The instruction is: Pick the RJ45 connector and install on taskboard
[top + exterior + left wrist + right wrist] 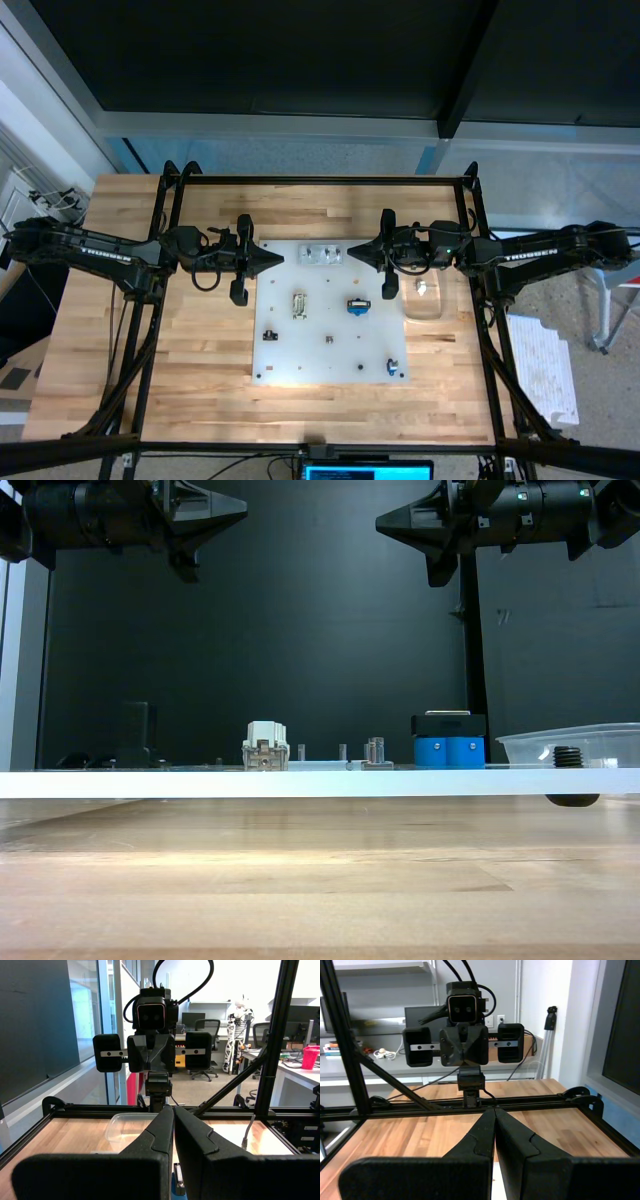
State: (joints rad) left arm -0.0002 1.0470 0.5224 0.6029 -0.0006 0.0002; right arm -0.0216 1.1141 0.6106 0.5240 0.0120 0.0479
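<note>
The small blue jack (395, 368) sits at the near right corner of the white board (300, 350), and a dark grey piece lies on its top, which looks like the connector. A thin grey cable (247, 1132) rises beside the board in the left wrist view. The clear tray (424, 312) holds only a pale block (424, 288), with nothing dark on it. My right gripper (350, 252) hangs high over the board's far edge, shut with nothing between its fingers (512, 1145). My left gripper (280, 260) faces it from the left at the same height, also shut and empty.
On the board stand a white socket part (299, 304), a blue block with a black top (358, 306) and a clear piece (322, 255) at the far edge. A black frame (320, 181) borders the table. A ribbed black part (568, 756) shows by the tray.
</note>
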